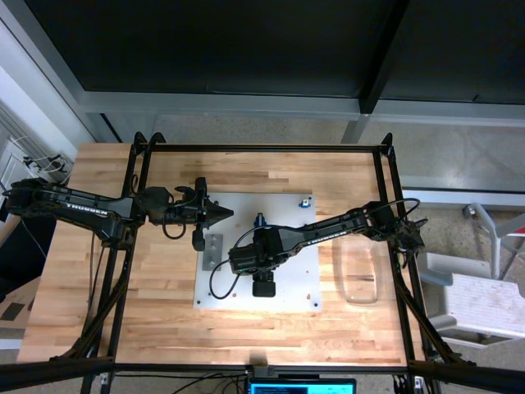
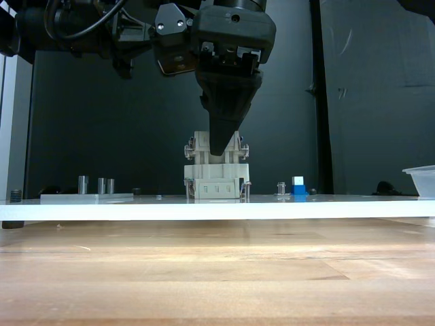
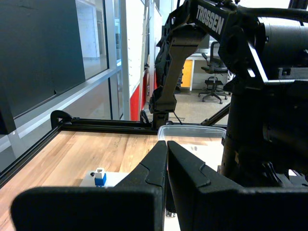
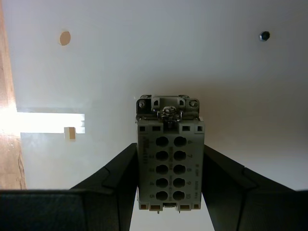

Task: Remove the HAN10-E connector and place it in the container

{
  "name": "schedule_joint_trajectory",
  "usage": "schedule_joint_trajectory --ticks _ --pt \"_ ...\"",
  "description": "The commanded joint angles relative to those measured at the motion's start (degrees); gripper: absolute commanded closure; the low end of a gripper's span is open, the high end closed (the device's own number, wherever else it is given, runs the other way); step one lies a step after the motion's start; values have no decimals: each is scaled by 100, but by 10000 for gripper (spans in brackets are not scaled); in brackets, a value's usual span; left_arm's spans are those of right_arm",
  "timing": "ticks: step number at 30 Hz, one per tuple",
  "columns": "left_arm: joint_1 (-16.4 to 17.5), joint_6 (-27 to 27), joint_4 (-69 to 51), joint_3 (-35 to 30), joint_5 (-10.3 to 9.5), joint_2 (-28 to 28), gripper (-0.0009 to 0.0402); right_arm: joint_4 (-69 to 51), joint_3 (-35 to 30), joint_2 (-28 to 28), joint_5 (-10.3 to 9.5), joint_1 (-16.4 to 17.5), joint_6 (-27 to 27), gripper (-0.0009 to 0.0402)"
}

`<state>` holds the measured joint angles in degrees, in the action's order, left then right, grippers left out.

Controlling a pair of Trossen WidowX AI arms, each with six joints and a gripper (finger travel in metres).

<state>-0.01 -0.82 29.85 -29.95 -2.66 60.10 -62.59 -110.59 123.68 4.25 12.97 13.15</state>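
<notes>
The HAN10-E connector [image 4: 169, 163] is a beige block with two rows of dark pin holes. My right gripper [image 4: 168, 166] is shut on it, one black finger against each long side. In the low view the connector [image 2: 197, 153] sits on top of a beige base [image 2: 216, 187] on the white board, with the right gripper [image 2: 224, 146] pointing straight down onto it. From above, the right gripper [image 1: 262, 283] hides the connector. The container [image 1: 361, 271] is a clear tray on the wood, right of the board. My left gripper [image 1: 220, 213] hovers shut and empty over the board's left edge.
The white board [image 1: 287, 205] lies mid-table. On it stand a grey metal plate [image 1: 212, 250] with two holes near the left edge and a small blue piece [image 1: 305, 199] at the back. A black frame [image 1: 262, 148] rims the table.
</notes>
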Motion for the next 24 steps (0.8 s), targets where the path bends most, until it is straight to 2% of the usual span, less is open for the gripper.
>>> schedule_joint_trajectory --ticks 1,19,24 --pt "2 2 0 0 2 0 393 -44 -4 -42 15 2 -15 349" --pt "2 2 0 0 2 0 393 -90 0 -444 28 76 -2 343" --pt "0 2 0 0 2 0 393 -83 214 -621 87 164 216 343"
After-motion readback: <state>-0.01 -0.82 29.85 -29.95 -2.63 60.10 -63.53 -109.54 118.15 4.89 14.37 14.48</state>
